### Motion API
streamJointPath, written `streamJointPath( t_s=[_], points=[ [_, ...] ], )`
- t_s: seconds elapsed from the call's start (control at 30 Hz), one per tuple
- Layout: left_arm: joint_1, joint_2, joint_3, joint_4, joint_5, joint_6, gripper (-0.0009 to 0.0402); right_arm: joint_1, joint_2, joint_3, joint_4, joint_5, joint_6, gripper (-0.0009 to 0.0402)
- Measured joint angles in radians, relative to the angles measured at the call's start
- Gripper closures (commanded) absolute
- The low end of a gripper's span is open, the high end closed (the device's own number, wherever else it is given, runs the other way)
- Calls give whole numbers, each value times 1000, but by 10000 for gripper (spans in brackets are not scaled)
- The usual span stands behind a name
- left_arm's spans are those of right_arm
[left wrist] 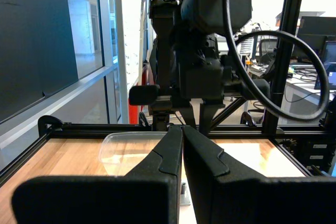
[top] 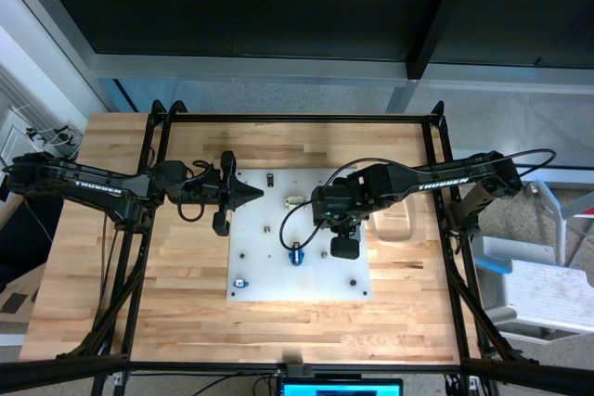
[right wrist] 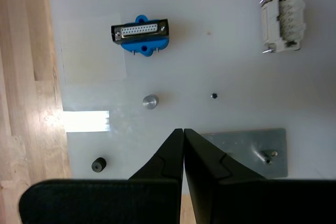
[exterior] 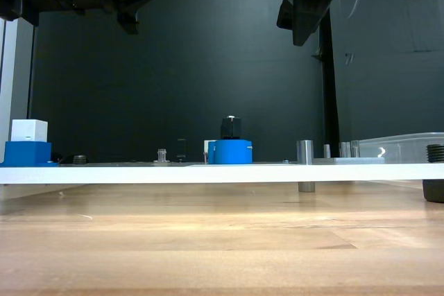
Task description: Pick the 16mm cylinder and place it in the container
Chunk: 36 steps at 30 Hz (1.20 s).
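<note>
Wooden table point(exterior: 222, 240) nearest, white task board point(exterior: 139, 172) on it. 16mm cylinder point(right wrist: 150, 102): short silvery-grey peg, flat round top, upright on board, untouched, near blue connector point(right wrist: 139, 34), apart from grey plate point(right wrist: 252, 150). Right gripper point(right wrist: 183, 132) high above board near peg, pointing down, jaws pressed together, empty. Container point(top: 394, 220): clear tray just beside board's right edge. Left gripper point(left wrist: 182, 129) aloft over board's left edge, jaws pressed together.

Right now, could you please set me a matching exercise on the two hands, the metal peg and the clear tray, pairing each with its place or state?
1 left hand
2 right hand
3 metal peg
4 clear tray

A upright on the white board
B shut, pointing down over the board
C on the wooden table beside the board
D shut, level, high over the board's edge

Pairs: 1-D, 2-B, 3-A, 4-C.
</note>
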Motion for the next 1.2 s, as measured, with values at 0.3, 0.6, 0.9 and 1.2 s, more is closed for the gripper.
streamJointPath(
  t_s=[0.3,0.6,0.9,1.2],
  points=[
    [0,0,0,0,0,0,393,21,43,-1,-21,13,4,393],
    [0,0,0,0,0,0,393,40,100,-2,-14,27,3,393],
    [0,0,0,0,0,0,393,65,153,-3,9,28,-2,393],
    [0,0,0,0,0,0,393,89,187,-3,40,27,-2,387]
  ],
)
